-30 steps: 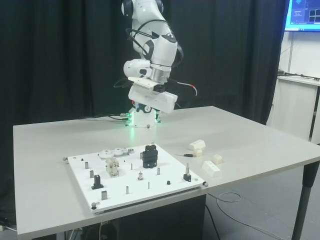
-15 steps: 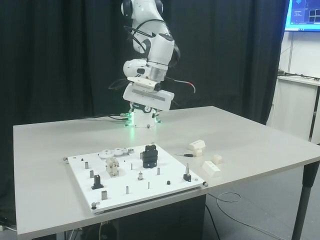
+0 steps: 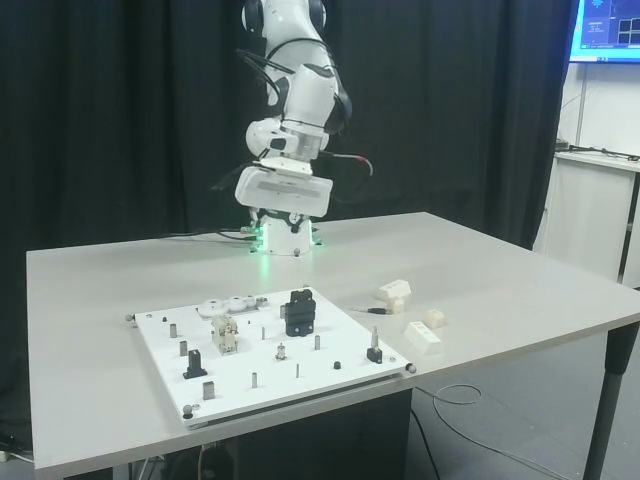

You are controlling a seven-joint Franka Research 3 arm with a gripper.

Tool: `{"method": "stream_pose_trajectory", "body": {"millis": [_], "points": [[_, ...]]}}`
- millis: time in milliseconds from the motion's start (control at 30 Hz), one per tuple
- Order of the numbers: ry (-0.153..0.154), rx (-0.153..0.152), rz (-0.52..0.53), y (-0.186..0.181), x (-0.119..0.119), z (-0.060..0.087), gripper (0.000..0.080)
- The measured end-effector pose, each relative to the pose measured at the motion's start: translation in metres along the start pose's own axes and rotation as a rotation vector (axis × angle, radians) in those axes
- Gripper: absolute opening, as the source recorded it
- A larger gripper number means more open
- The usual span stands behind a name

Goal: Pick bolt 4.

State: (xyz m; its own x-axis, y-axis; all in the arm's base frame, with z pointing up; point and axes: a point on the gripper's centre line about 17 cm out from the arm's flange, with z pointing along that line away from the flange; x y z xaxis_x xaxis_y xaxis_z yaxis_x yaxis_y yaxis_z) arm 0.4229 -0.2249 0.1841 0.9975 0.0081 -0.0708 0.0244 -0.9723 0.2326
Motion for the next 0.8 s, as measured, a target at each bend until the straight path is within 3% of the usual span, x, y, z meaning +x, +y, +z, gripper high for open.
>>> {"method": "stream_pose_trajectory", "body": {"millis": [533,800], "points": [[0.003,0.032,-0.407,-0.001,0.005,0.017,0.08],[-0.01,0.06,-0.499,-0.001,0.008,0.029,0.08]]}}
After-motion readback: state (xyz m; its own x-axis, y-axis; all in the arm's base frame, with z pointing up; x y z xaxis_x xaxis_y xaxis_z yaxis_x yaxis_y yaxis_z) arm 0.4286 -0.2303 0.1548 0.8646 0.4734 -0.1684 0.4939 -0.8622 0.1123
